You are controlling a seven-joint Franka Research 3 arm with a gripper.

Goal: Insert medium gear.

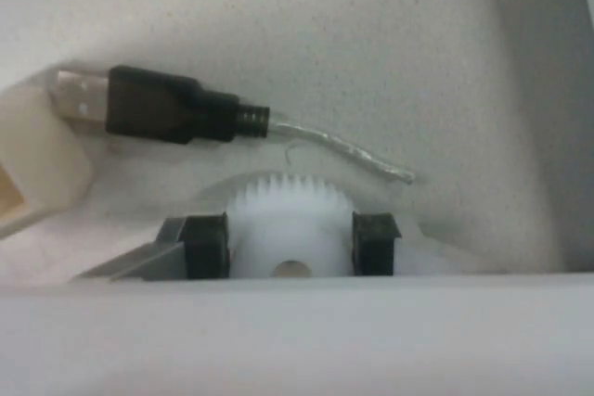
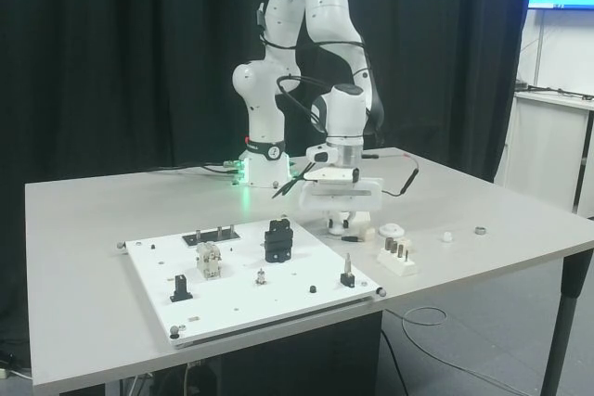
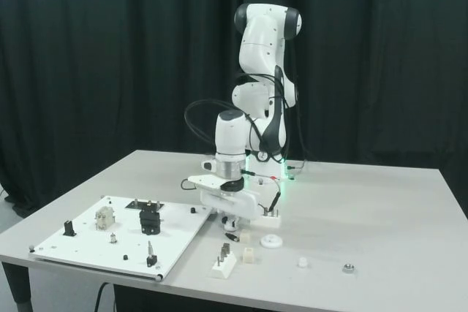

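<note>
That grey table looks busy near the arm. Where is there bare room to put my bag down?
The grey table is bare on its wide stretch beyond the small white gear, and between the white assembly board and the far edge. It is crowded beneath the gripper, among small parts.

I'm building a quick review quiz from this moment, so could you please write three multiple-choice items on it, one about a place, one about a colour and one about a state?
1. Where is the gripper?
A. over the white board
B. low over the grey table, off the board
C. raised high above the arm's base

2. What colour is the USB plug's housing?
A. black
B. white
C. green

3. What sits between the fingertips?
A. nothing
B. the USB plug
C. a white gear

Answers:
1 B, both room views show it beside the white board, down near the table.
2 A, the wrist view shows it black.
3 C, the wrist view shows the toothed gear flanked by both black fingertips.
</note>
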